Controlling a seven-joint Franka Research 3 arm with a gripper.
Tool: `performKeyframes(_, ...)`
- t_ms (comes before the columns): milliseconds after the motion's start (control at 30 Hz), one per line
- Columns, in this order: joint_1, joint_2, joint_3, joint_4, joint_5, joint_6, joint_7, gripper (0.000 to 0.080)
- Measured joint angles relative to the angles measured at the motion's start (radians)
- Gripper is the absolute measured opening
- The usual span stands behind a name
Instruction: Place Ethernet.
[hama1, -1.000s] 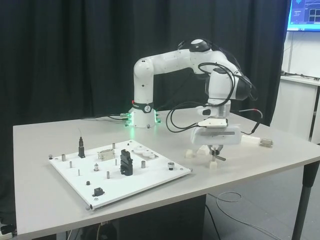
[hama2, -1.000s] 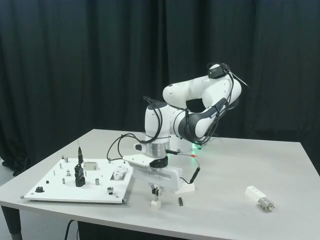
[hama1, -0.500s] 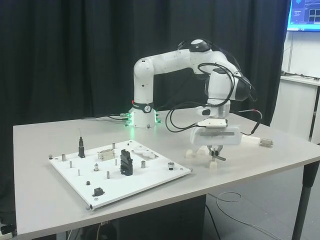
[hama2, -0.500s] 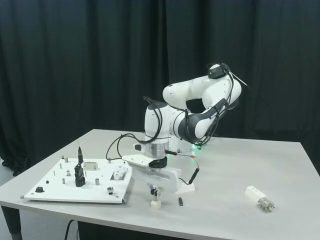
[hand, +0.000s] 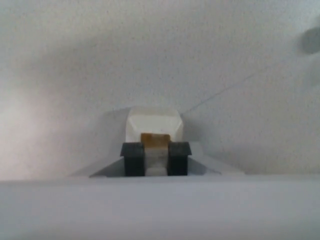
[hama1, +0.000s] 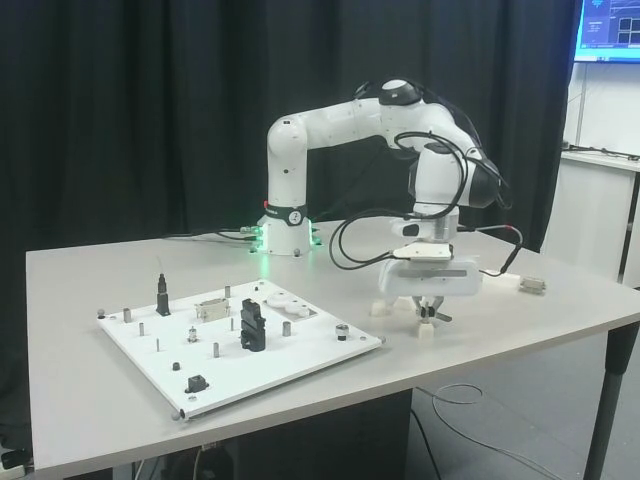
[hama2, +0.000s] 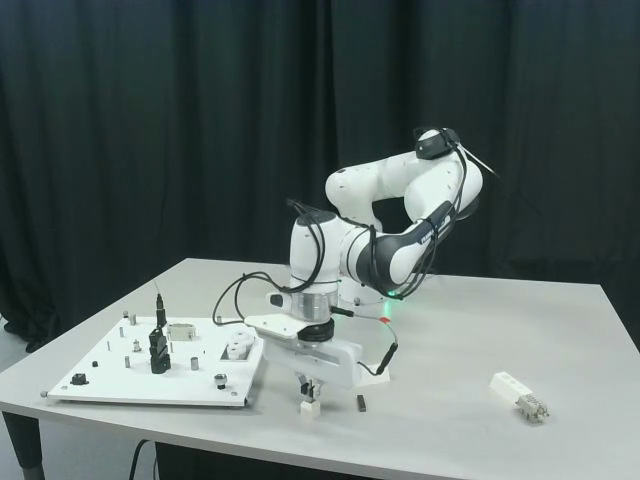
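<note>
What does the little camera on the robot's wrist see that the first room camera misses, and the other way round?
Only the wrist view shows the two black fingertips closed on a small white plug. Only the first room view shows the whole white arm, the white board of parts and the black curtain. Both share the gripper over the grey table.

Your first room view stands off the table's (hama1: 520, 300) near edge, facing the black curtain, far enough to take in the whole arm (hama1: 340, 125) and the white board (hama1: 300, 365) at left. Your second room view looks from another side, equally distant, again with board (hama2: 120, 385) left and arm (hama2: 400, 240) centre. Both share table, arm and board. Your wrist view sits very close above the grey tabletop (hand: 210, 65), looking down past the fingers (hand: 132, 157).
</note>
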Motion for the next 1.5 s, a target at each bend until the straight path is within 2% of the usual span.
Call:
performKeyframes(667, 0.0, -0.007, 0.005, 0.0, 0.001, 0.006, -0.001, 0.0095)
performKeyframes(700, 0.0, -0.009, 0.003, 0.0, 0.001, 0.004, 0.0, 0.0314)
performKeyframes(900, 0.005, -0.016, -0.025, 0.001, 0.0, -0.033, 0.009, 0.0314)
performKeyframes(933, 0.007, -0.017, -0.032, 0.002, -0.001, -0.042, 0.011, 0.0618)
performKeyframes(967, 0.009, -0.017, -0.04, 0.002, -0.001, -0.052, 0.012, 0.0753)
performKeyframes(1167, 0.021, -0.017, -0.079, 0.003, -0.007, -0.099, 0.012, 0.0753)
performKeyframes(1200, 0.022, -0.017, -0.085, 0.004, -0.008, -0.105, 0.013, 0.0792)
performKeyframes(1267, 0.026, -0.017, -0.095, 0.004, -0.01, -0.116, 0.013, 0.0792)
performKeyframes(1500, 0.036, -0.017, -0.116, 0.005, -0.022, -0.134, 0.015, 0.0792)
